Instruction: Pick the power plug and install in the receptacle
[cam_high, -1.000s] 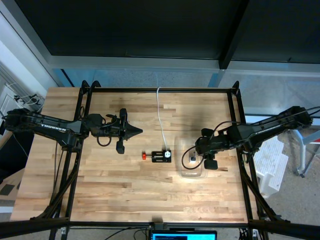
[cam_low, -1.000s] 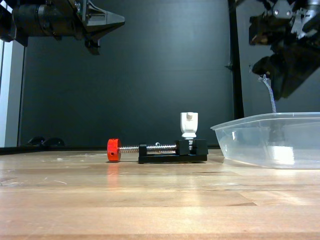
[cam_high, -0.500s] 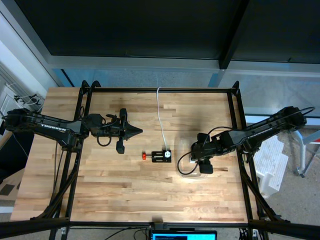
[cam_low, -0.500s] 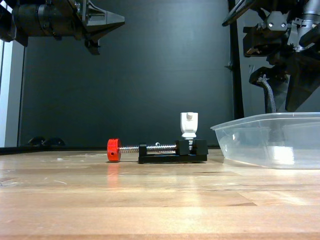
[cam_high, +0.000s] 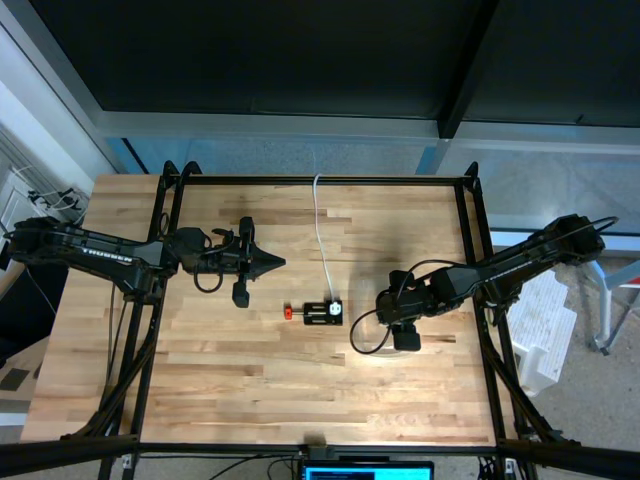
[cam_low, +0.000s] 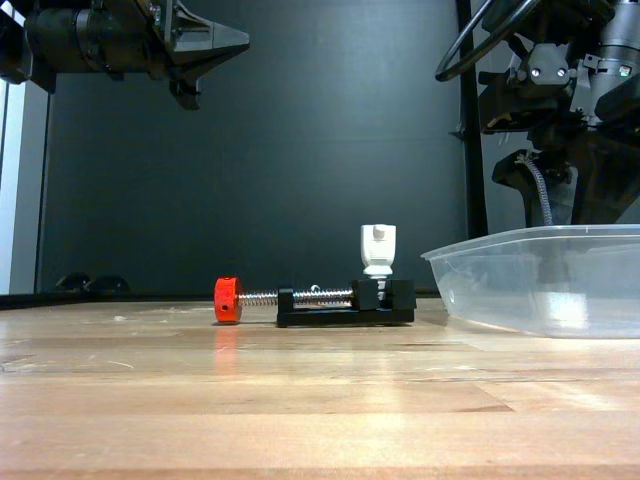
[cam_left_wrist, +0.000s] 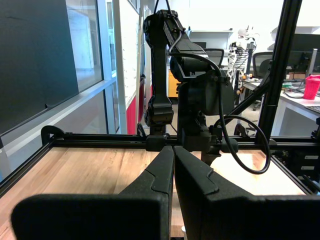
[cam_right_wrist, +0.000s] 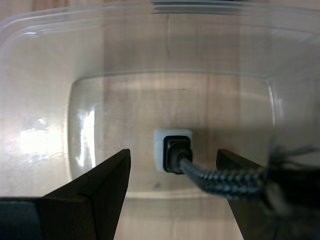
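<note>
A clear tray (cam_low: 500, 285) sits under the right end effector (cam_low: 580, 200); the left end effector (cam_low: 238, 40) hangs high.

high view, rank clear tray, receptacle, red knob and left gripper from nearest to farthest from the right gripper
1. clear tray, directly under the right gripper, fingers open
2. receptacle, left of it, mid-table
3. red knob, further left on the clamp
4. left gripper, farthest, fingers shut, raised at left

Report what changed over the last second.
The right gripper swung inward toward the table's middle and dropped lower over the clear tray. Its fingers are open on either side of the power plug, with nothing grasped yet. The left gripper stayed parked high, fingers shut. The receptacle in its clamp did not move.
</note>
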